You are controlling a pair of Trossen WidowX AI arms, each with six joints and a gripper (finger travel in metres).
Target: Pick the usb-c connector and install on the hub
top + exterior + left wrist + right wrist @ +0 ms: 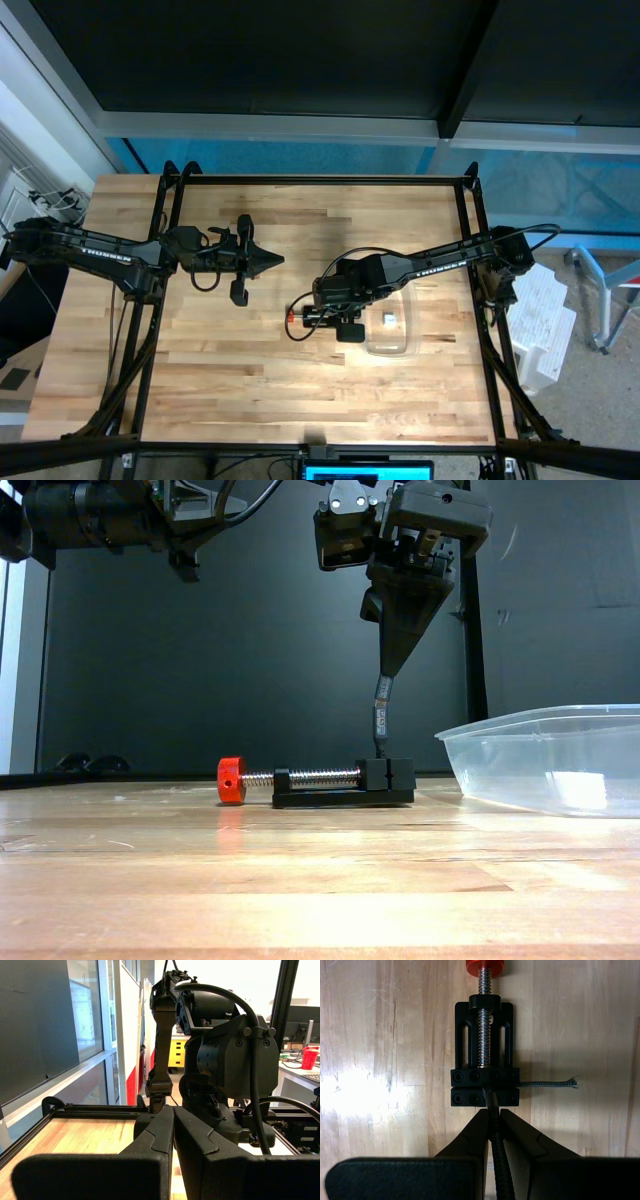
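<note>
The usb-c connector stands upright with my right gripper shut on it from above. Its lower end meets the top of the black clamp block that carries the hub; how deep it sits I cannot tell. Looking down from the right wrist, the right gripper pinches the braided cable, and the connector's tip enters the slot between the clamp's jaws. From above, the right gripper hangs over the clamp. My left gripper hovers to the left, apart from it, with its fingers shut on nothing.
The clamp has a threaded screw and a red knob pointing left. A clear plastic tub stands just right of it, close to the right arm. A frayed cord end lies beside the clamp.
</note>
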